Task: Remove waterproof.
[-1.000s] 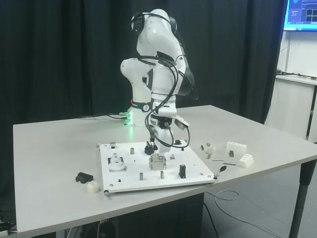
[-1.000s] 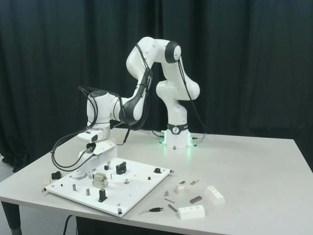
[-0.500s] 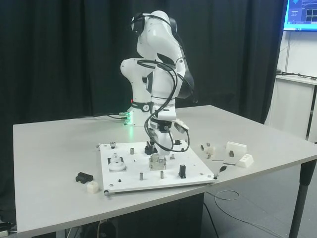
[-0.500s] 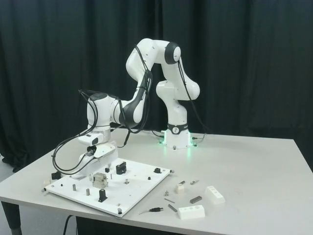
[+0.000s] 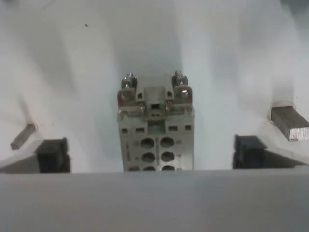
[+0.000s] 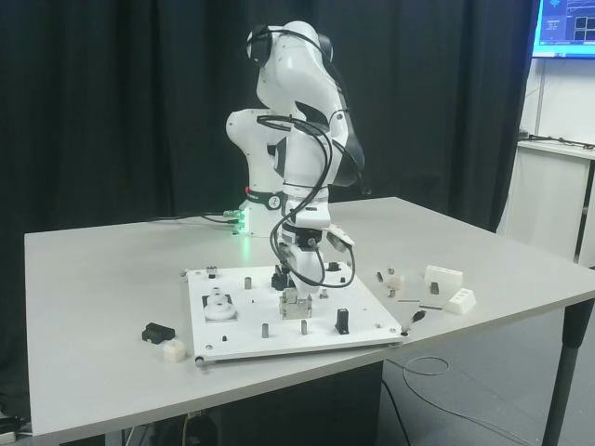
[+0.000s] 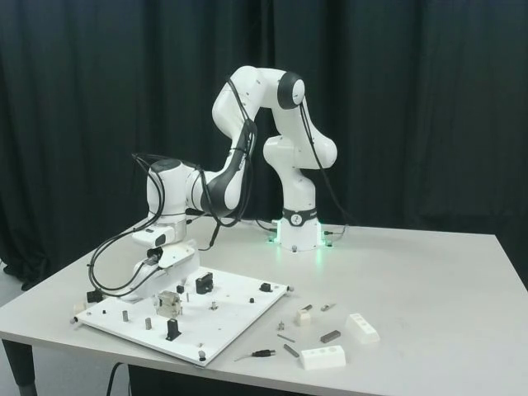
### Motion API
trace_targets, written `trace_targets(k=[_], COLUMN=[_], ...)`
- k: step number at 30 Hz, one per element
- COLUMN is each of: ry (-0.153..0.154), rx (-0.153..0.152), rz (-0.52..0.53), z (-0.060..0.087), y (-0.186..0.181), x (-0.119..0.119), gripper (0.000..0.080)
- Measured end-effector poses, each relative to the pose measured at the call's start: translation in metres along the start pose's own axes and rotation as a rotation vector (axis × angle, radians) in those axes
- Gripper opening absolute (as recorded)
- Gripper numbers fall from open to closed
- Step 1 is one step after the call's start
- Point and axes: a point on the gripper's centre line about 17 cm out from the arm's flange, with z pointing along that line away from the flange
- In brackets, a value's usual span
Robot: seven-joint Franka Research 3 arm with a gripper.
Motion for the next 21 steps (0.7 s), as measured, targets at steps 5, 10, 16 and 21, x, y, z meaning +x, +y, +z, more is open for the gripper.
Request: trace_targets(k=[5, 10, 16, 21], ry=[0.002, 0.002, 0.005, 0.006], rx=[0.001, -0.002, -0.012, -0.013], rz=[0.003, 0.002, -0.01, -0.011], z=[0.0011, 0.0031, 0.0033, 0.003], y=[-0.0002, 0.0006, 0.0035, 0.0037], x=[0.0002, 0.0002, 0.0003, 0.0003], gripper=[0.0689, 0.0524, 0.0365, 0.0365])
